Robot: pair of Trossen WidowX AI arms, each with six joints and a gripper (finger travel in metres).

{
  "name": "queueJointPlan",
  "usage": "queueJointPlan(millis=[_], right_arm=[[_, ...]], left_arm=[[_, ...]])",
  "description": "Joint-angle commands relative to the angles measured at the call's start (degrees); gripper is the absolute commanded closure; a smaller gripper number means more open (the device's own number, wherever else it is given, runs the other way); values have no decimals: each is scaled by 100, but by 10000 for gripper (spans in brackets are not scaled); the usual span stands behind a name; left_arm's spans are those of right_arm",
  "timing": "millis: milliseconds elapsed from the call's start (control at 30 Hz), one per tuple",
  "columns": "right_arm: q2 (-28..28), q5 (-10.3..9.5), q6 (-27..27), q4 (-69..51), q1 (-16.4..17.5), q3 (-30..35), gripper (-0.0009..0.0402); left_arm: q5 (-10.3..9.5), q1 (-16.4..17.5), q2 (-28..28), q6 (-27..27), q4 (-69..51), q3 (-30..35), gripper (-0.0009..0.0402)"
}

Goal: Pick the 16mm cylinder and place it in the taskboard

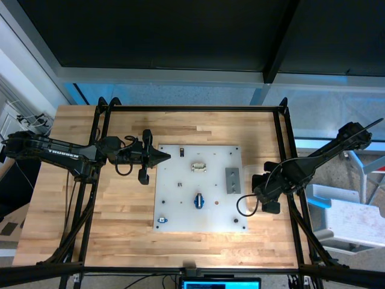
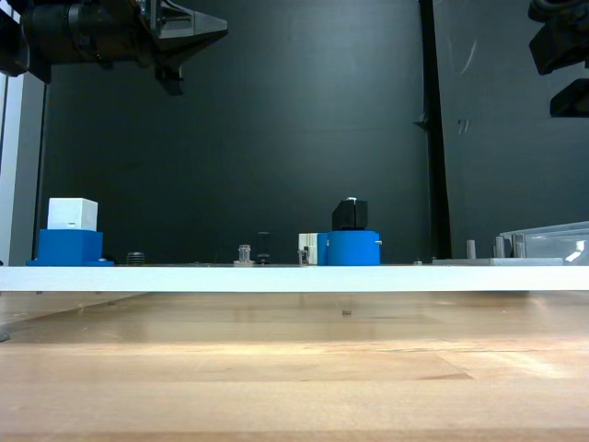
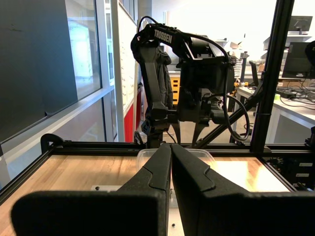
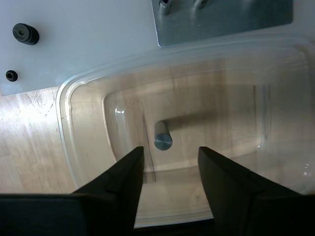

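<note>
The peg lay untouched in the tray, beneath the right pincer, its fingers apart. The left pincer, fingers together, hung above the board edge.

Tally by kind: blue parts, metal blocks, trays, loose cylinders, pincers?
Blue parts: 2
Metal block: 1
Clear tray: 1
16mm cylinder: 1, in tray
Pincers: 2 (left pincer shut, above taskboard's left edge; right pincer open, over tray)
Total: 7

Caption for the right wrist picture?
Open right tool hovers over the 16mm cylinder in the clear tray; shut left tool hangs above the taskboard edge.
</note>
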Motion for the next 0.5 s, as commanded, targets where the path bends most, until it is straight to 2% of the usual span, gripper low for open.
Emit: queueJointPlan(millis=[33,100,233,300,500], right_arm=[[61,35,17,61,31,-44,206],[85,122,26,63,59,-44,191],[127,160,68,66,101,-46,171],[138,227,146,66,122,-55,166],[151,234,273,92,175,-140,166]], left_arm=[[0,2,2,0,0,2,393],[0,2,2,-2,0,2,393],[0,2,2,0,0,2,393],[0,0,2,0,0,2,393],[0,2,2,-2,0,2,393]])
